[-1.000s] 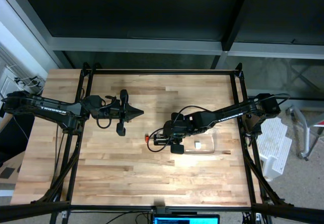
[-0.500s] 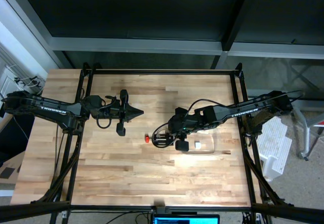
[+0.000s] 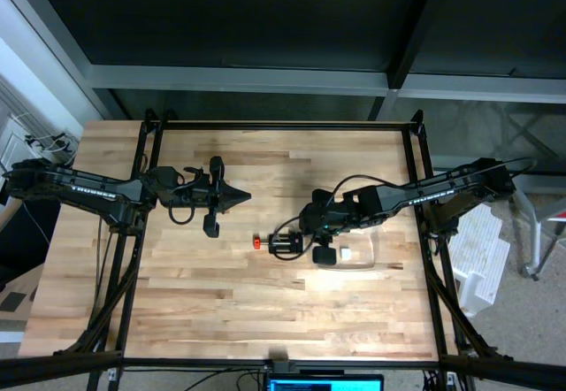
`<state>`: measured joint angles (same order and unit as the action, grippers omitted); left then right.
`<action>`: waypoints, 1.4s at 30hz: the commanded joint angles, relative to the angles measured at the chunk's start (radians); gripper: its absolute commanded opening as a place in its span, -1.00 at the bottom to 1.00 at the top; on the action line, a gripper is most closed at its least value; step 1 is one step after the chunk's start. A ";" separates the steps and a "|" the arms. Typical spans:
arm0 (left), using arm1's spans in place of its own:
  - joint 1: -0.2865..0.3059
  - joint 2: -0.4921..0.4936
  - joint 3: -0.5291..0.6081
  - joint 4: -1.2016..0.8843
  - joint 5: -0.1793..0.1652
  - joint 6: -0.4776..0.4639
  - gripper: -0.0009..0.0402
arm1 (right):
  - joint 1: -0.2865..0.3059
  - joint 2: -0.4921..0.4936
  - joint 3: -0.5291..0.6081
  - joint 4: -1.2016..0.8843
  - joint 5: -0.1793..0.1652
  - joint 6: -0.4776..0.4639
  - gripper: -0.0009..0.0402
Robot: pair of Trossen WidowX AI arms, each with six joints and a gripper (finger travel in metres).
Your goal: Remove the RCA connector from the receptacle and place in the container
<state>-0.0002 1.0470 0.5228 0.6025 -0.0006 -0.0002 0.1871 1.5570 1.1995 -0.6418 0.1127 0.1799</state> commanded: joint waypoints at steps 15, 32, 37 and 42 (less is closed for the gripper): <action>0.000 0.000 0.000 0.000 0.000 0.000 -0.96 | 0.048 -0.178 -0.237 -0.012 0.002 0.085 -0.93; 0.000 0.000 0.000 0.000 0.000 0.000 -0.96 | 0.051 -0.266 -0.366 -0.023 0.029 0.103 -0.87; 0.000 0.000 0.000 0.000 0.000 0.000 -0.96 | 0.052 -0.266 -0.366 -0.024 0.053 0.104 -0.70; 0.000 0.000 0.000 0.000 0.000 0.000 -0.96 | 0.053 -0.266 -0.366 -0.023 0.053 0.104 -0.54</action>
<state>-0.0002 1.0473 0.5228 0.6029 -0.0010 -0.0002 0.2401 1.2900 0.8322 -0.6655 0.1658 0.2840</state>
